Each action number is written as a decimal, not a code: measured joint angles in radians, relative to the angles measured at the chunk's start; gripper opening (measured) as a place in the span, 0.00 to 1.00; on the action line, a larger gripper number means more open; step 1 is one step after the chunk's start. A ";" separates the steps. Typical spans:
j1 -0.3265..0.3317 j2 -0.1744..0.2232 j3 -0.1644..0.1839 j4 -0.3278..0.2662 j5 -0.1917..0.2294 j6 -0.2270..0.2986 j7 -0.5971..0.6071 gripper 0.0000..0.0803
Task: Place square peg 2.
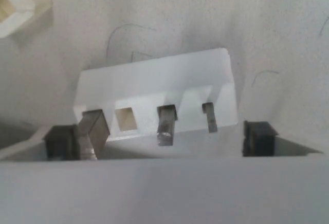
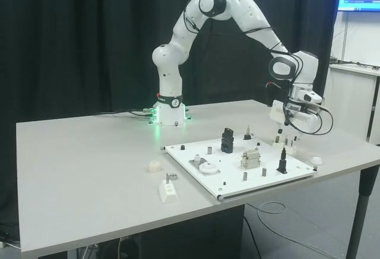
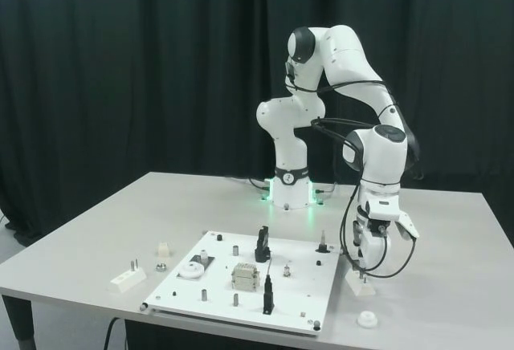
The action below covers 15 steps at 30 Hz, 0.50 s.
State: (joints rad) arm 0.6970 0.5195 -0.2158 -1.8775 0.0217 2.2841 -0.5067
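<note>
In the wrist view a white peg holder (image 1: 154, 93) lies on the grey table with four square holes in a row. Three holes carry grey square pegs: a thick one (image 1: 93, 130), a middle one (image 1: 166, 125) and a thin one (image 1: 209, 117). The second hole (image 1: 126, 118) is empty. My gripper (image 1: 159, 141) hangs just above the holder, open, with nothing between its black fingertips (image 1: 259, 137). The thick peg stands right beside the other fingertip (image 1: 60, 142). From the room views the gripper (image 2: 289, 129) (image 3: 363, 263) hovers over the holder (image 3: 359, 284) beside the board.
A white board (image 2: 196, 164) with several small black and grey parts lies mid-table. A second white block with pegs (image 2: 168, 190) and a small white piece (image 2: 154, 166) sit to its side. A white cap (image 3: 367, 318) lies near the holder; a white hollow part (image 1: 15, 8) is close by.
</note>
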 joint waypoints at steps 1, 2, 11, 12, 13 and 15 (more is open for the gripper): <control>0.000 -0.002 0.000 0.000 0.000 -0.002 0.000 0.79; 0.000 -0.003 0.000 0.000 0.000 -0.006 0.001 0.79; 0.003 -0.026 0.000 0.009 0.000 -0.045 0.005 0.95; 0.003 -0.029 0.000 0.010 0.000 -0.050 0.005 0.99; 0.004 -0.032 0.000 0.011 0.000 -0.053 0.005 0.99; 0.004 -0.039 0.000 0.011 0.000 -0.058 0.005 0.99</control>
State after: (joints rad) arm 0.7011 0.4808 -0.2158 -1.8661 0.0216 2.2261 -0.5020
